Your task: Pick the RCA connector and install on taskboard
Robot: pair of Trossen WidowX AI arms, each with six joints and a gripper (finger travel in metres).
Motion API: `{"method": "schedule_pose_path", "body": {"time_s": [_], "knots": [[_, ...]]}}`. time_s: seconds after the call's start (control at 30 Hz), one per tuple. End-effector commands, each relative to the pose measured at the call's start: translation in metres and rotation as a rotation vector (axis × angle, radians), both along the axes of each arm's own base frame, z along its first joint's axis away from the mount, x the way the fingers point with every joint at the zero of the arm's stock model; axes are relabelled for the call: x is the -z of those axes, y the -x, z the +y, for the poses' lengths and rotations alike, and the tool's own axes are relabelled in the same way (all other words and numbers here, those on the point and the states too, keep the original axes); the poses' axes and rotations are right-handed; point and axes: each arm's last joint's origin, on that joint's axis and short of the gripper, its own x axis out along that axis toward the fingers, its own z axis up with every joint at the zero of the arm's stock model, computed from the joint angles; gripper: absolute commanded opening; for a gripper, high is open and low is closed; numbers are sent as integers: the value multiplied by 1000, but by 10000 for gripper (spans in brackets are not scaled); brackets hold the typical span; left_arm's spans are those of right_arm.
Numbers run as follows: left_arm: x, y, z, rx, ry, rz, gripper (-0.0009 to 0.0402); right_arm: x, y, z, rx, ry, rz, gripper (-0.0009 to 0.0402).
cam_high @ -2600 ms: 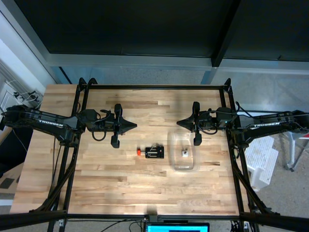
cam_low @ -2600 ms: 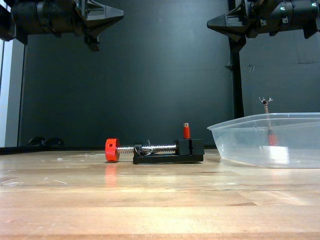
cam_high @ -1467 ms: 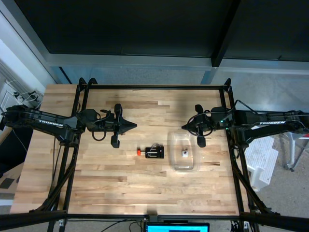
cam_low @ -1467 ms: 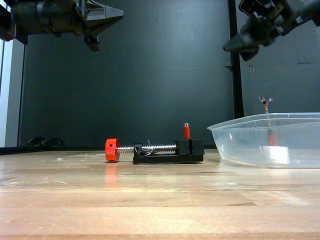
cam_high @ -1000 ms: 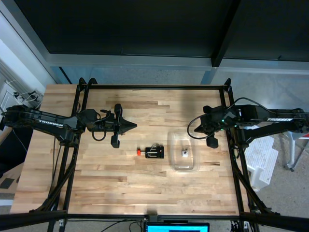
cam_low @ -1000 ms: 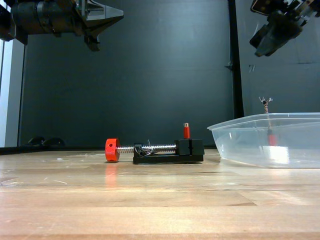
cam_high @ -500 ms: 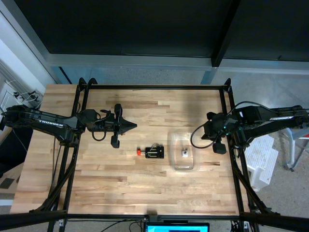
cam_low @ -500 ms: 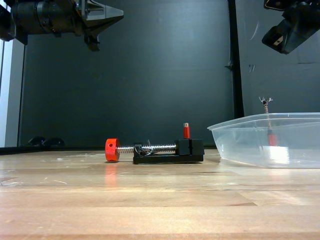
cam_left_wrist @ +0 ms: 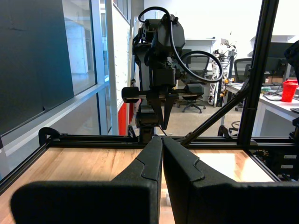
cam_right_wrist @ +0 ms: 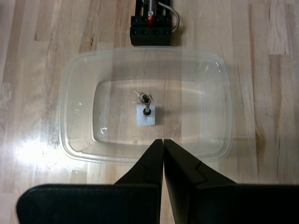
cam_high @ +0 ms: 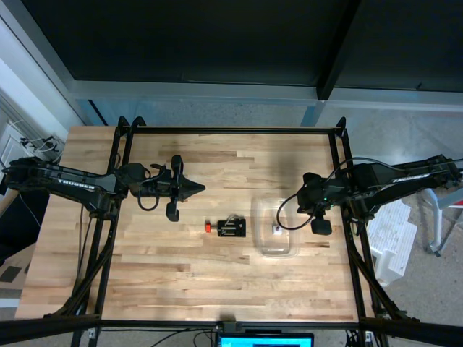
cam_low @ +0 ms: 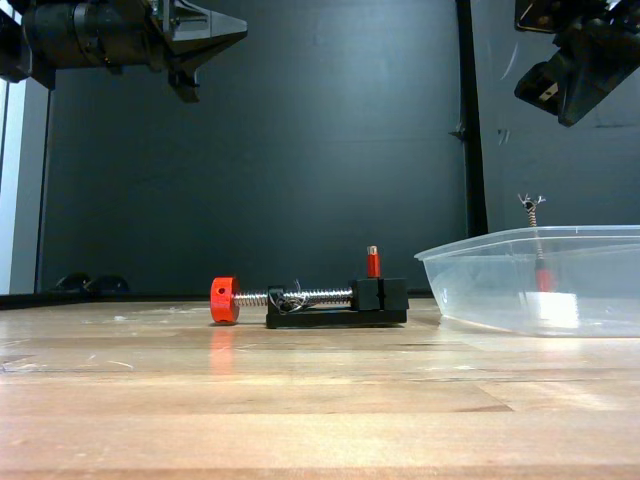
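We see a wooden table [cam_high: 181, 282] filling the middle of the high view, with a black frame around its edges. The left arm [cam_high: 61, 178] reaches in from the left edge of that frame, and the right arm [cam_high: 394, 176] comes in from the right edge. A clear plastic tray [cam_high: 275, 254] sits on the wood just right of the frame's centre. The left gripper [cam_left_wrist: 162, 139] hangs high over the table at centre left of the high view and in the upper left corner of the low view. It points level toward the middle with its fingers pressed together on nothing. The right gripper [cam_right_wrist: 163, 141] hangs above the tray's right-hand rim, in the upper right corner of the low view, and is aimed downward. Its fingers likewise meet tip to tip and carry nothing. The taskboard [cam_high: 231, 228] lies flat at the centre of the high view, just beside the tray's left rim. It is a black block with a metal screw running to a red knob [cam_low: 225, 299] at its left end, and a short red stub [cam_low: 372, 262] stands upright on it. The RCA connector [cam_right_wrist: 146, 105] stands upright on a small white square in the middle of the tray floor, well apart from both grippers. Its frayed wire end [cam_low: 531, 201] pokes above the tray's rim in the low view.
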Motion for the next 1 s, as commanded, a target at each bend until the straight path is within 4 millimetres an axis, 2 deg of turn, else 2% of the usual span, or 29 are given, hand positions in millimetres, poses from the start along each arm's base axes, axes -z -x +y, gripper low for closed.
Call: {"method": "schedule_pose_path", "body": {"time_s": [0.03,0.2,0.53,0.67,1.0], "knots": [[0,0,0,0,0,0,0,2,-2,1,1,2,12,21],[0,0,0,0,0,0,0,7,-8,2,14,0,35,67],[0,0,0,0,0,0,0,31,-26,7,19,0,93,153],[0,0,0,0,0,0,0,41,-31,10,25,-3,97,166],[0,0,0,0,0,0,0,58,-42,16,15,28,138,167]]}}
